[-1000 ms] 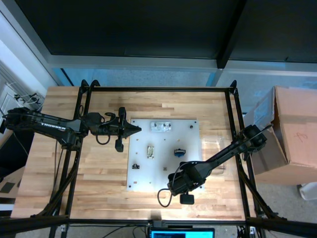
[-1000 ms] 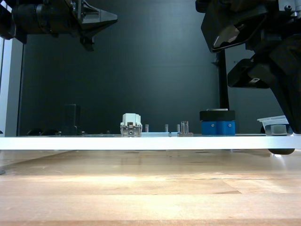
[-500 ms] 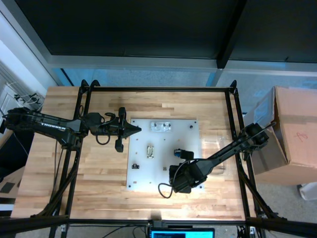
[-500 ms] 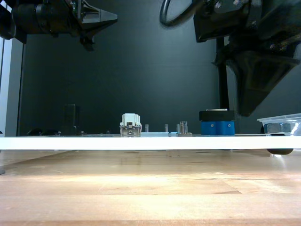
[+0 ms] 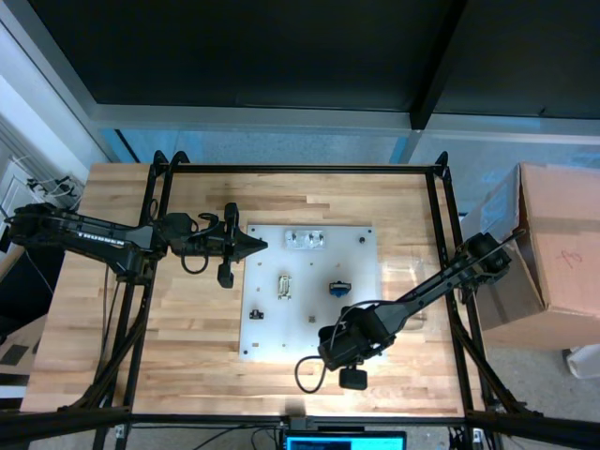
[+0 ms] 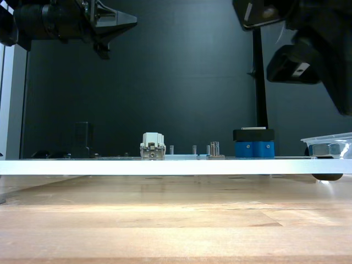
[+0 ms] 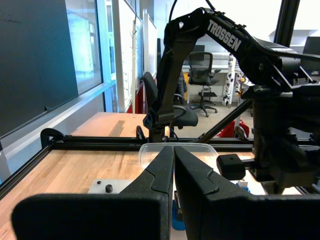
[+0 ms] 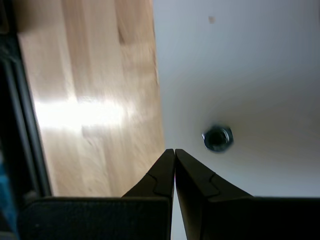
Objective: Unfasten the M12 nut and place it in the container
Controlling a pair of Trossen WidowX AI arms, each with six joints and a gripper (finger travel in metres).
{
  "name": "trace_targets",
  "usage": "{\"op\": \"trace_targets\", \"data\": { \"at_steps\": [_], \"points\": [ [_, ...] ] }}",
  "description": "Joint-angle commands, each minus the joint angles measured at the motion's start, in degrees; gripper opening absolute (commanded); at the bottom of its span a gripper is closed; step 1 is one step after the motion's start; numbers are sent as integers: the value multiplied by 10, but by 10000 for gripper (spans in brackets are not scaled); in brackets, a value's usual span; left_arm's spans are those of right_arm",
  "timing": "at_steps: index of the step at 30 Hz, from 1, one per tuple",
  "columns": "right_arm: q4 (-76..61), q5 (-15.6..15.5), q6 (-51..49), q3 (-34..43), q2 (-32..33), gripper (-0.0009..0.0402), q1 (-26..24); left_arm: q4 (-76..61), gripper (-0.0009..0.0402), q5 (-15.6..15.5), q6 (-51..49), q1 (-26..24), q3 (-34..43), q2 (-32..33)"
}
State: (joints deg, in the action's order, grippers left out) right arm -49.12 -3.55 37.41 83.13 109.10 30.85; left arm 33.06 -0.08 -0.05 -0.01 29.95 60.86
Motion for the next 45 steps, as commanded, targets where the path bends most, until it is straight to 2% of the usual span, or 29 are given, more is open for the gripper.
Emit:
{"op": "trace_targets", "data": {
  "at_steps": [1,3,16,20,32,33,37,39,42,45],
  "points": [
    [3,0,9,-5,2,0,2,-2,0,0,0,0,0,0],
    [3,11,9,-8,10,0,2,-2,0,0,0,0,0,0],
    [6,21,7,-25,19,0,0,-2,0,0,0,0,0,0],
    [6,40,9,-30,19,0,0,-2,0,0,0,0,0,0],
    [5,41,7,-30,18,0,0,-2,0,0,0,0,0,0],
    [2,50,7,-30,18,0,0,-2,0,0,0,0,0,0],
    [-39,150,12,-30,4,0,0,-2,0,0,0,0,0,0],
    [-54,178,17,-28,-5,0,0,-2,0,0,0,0,0,0],
    [-71,179,27,-24,-15,0,0,-5,0,0,0,0,0,0],
    [-73,156,29,-24,-19,0,1,-7,0,0,0,0,0,0]
  ]
}}
